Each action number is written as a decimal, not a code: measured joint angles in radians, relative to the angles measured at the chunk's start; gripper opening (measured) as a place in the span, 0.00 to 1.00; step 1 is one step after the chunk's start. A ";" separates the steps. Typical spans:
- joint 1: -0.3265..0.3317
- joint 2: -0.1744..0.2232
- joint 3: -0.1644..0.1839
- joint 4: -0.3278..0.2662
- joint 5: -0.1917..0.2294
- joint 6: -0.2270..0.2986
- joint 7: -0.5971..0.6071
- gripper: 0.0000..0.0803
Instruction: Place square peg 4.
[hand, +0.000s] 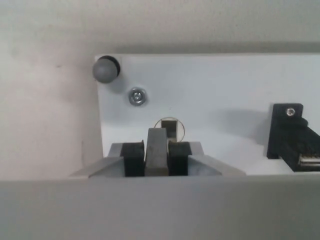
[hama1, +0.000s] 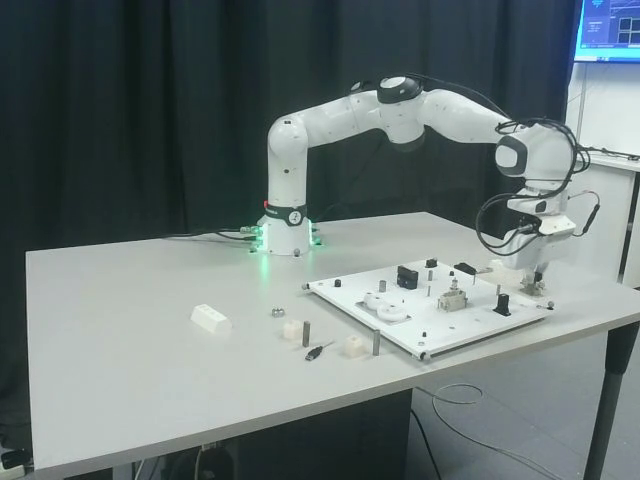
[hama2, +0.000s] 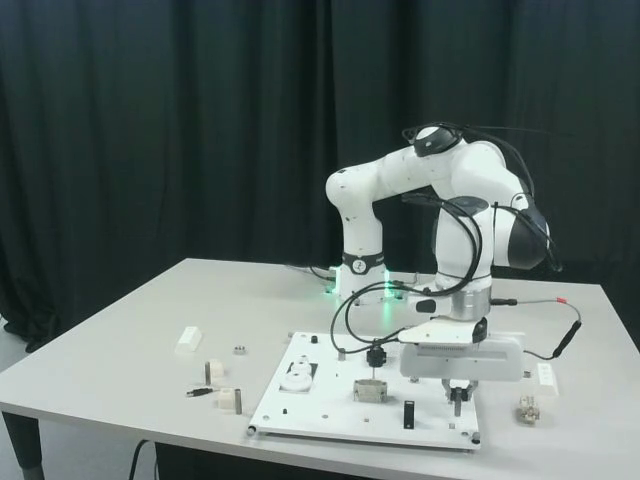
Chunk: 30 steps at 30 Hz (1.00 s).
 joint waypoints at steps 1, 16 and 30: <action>0.000 0.000 -0.004 0.004 0.000 -0.005 0.000 0.12; 0.000 0.000 -0.031 0.025 -0.012 -0.039 0.000 0.12; 0.000 0.000 -0.031 0.025 -0.014 -0.039 0.000 0.12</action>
